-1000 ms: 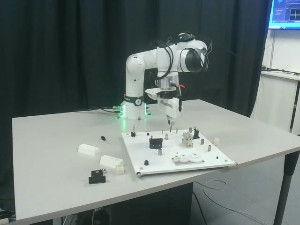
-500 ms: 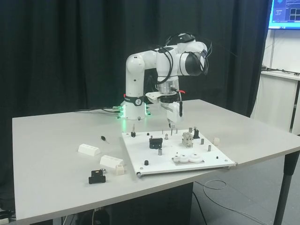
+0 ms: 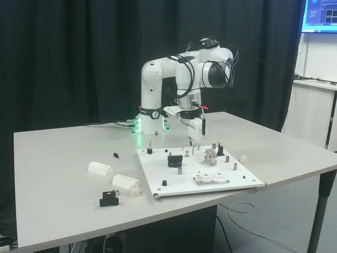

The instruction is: Insert square peg 1.

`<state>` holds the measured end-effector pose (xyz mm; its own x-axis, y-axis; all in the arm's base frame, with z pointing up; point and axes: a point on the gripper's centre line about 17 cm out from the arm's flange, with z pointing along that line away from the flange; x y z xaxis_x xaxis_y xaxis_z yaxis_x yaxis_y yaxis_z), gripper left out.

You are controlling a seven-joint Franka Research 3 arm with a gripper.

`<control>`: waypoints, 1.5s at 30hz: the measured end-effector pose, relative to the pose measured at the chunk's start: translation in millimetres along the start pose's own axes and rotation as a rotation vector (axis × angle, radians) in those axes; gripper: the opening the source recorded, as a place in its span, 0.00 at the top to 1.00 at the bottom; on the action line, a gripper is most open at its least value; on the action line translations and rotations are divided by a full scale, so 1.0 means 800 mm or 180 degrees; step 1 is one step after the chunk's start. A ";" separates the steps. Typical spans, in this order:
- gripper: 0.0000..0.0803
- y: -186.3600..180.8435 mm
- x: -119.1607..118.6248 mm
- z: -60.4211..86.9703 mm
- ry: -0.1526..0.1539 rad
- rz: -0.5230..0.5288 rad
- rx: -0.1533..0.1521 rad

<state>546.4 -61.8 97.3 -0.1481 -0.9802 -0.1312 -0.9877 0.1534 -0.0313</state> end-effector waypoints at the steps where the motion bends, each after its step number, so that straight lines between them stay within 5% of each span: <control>1: 0.96 0.000 0.000 0.001 -0.0002 -0.0002 -0.0006; 45: 0.96 0.001 0.000 0.037 0.0021 -0.0029 -0.0135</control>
<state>547.3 -58.2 68.1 -0.1393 -0.9824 -0.1246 -0.9902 0.1392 0.0097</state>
